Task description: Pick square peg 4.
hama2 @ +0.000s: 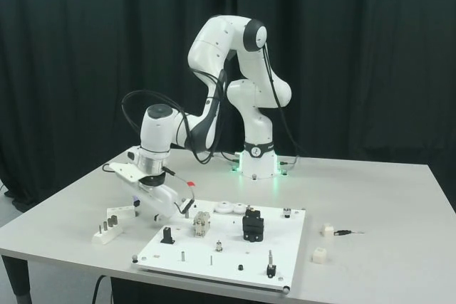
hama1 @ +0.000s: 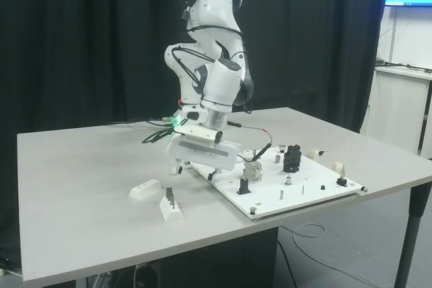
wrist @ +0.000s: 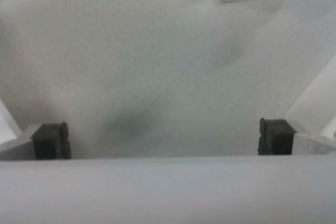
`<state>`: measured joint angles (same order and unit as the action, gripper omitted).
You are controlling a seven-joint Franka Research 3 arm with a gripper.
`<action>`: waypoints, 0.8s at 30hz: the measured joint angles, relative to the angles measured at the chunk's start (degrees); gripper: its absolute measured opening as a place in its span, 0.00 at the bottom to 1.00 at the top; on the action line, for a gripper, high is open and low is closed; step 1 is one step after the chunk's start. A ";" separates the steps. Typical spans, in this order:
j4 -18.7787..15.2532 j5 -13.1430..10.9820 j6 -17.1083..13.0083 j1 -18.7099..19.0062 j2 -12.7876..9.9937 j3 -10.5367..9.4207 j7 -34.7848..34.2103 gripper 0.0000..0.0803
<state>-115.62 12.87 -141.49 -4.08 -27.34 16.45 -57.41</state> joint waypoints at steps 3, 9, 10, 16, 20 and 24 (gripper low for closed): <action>0.32 -0.09 0.00 0.00 -0.25 0.00 0.00 1.00; 0.64 -0.12 0.02 0.00 -0.43 -0.03 0.00 1.00; 0.69 -0.12 0.02 0.00 -0.45 -0.03 0.00 1.00; 0.99 -0.12 0.02 0.00 -0.47 -0.07 0.00 1.00; 1.39 -0.12 0.02 -0.04 -0.47 0.01 0.06 1.00; 1.95 -0.12 0.03 -0.25 -0.47 0.13 0.79 1.00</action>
<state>-113.67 12.75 -141.46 -4.32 -27.81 16.58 -56.63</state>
